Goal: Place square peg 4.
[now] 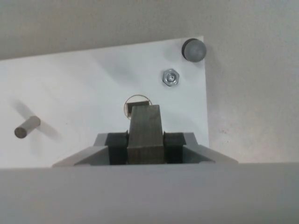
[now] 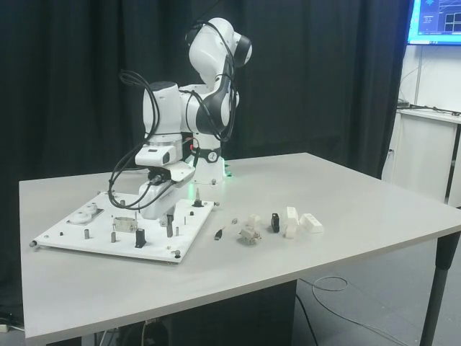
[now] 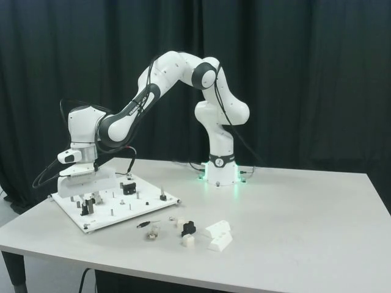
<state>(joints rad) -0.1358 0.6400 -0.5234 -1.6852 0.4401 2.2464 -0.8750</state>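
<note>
Peg (image 1: 145, 135), square in section and grey, clamped upright between the two fingers (image 1: 117, 148) of the gripper (image 1: 145, 149), lower end hanging just over a round hole (image 1: 135, 103) in the white board (image 1: 84, 93). Could not tell whether the tip had entered the hole or only hovered above it. Stood close beside the hole a steel nut (image 1: 171, 77), and past the nut, at the board's corner, a black rubber foot (image 1: 193, 49). Lay well apart from the hole, on the other side, a short grey round pin (image 1: 26, 127) standing out of the board.

Seen from the room, gripper (image 2: 167, 213) lowered over the near part of the board (image 2: 79, 238), with several small black and grey fixtures (image 2: 139, 236) standing around it. Rested the board on the grey table (image 2: 346, 209), toward the end away from the loose parts. Bent the white arm (image 3: 153, 85) high over from its base (image 3: 221, 172), green light glowing at the foot of the base. Scattered on the table beside the board, between board and table edge, white blocks (image 3: 218, 235), a small black piece (image 3: 188, 228) and a thin black-tipped tool (image 3: 144, 224). Hung black curtain (image 3: 305, 73) behind everything.
</note>
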